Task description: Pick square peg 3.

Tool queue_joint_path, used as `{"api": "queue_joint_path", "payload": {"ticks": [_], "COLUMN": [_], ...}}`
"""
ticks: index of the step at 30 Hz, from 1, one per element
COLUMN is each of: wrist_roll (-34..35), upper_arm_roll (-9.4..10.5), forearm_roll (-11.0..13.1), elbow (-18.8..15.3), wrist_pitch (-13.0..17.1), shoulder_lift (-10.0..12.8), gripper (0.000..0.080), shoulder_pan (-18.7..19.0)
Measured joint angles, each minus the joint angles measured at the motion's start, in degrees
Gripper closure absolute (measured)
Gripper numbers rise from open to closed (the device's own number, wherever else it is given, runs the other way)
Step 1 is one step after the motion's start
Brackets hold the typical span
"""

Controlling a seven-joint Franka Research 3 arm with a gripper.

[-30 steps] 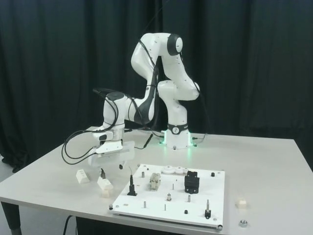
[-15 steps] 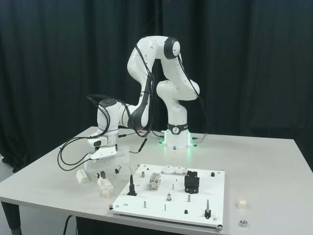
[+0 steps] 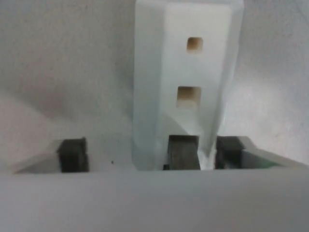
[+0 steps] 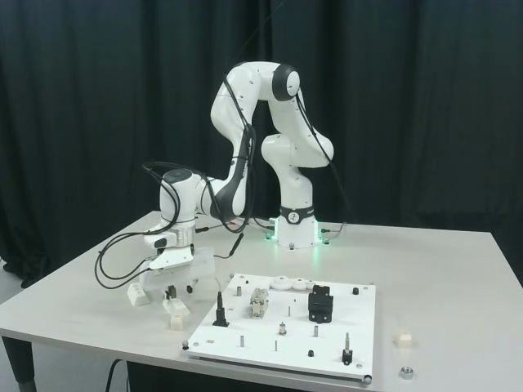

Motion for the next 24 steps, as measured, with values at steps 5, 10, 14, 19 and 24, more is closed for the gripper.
{"api": "queue_joint_path", "payload": {"ticks": [5,10,14,19,24], "wrist_roll": [0.0,-0.1,-0.1,-0.1,-0.1], "upper_arm_roll": [-0.08,-0.1,-0.1,-0.1,-0.1], "forearm_roll": [0.1,0.1,0.1,0.1,0.1], "elbow": [0.0,0.0,0.3,0.8,1.6], "wrist_pitch": [0.2,0.3,0.3,0.3,-0.2], "shoulder_lift": [0.0,0.0,0.0,0.0,-0.5], "gripper": [0.0116,0.0468,0.065,0.0688,0.0688], "shoulder_pan": [0.0,0.0,0.1,0.2,0.3]}}
